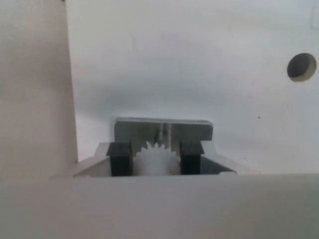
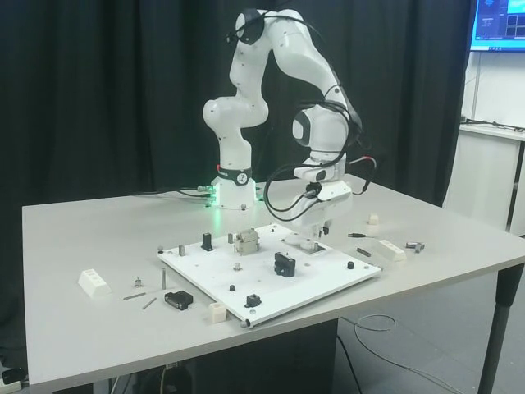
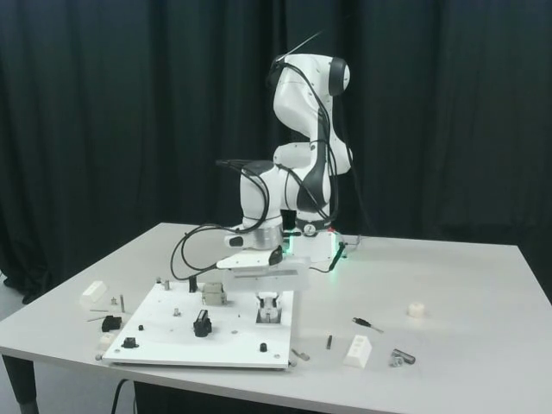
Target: Place small gear.
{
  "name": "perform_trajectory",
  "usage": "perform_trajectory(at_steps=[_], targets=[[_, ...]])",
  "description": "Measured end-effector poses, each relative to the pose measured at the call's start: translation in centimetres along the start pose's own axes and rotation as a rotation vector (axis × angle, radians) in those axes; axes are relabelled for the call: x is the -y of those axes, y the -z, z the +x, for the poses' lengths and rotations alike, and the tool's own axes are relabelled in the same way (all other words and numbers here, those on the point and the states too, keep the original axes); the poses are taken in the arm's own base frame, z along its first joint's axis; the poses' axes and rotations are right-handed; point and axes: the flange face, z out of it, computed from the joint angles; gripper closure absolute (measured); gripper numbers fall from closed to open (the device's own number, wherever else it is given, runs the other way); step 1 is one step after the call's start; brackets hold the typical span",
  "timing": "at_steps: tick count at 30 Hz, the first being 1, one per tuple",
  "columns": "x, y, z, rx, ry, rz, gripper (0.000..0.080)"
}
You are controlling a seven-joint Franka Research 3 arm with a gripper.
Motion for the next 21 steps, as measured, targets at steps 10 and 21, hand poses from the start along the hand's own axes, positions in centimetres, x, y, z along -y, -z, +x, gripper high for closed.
perform_trajectory(at_steps=[10, 21], targets=[[-0.23, 0.43, 0.34, 0.0, -0.004, -0.002, 0.0604], [-0.25, 0.47, 0.38, -0.001, -0.002, -0.003, 0.0604]])
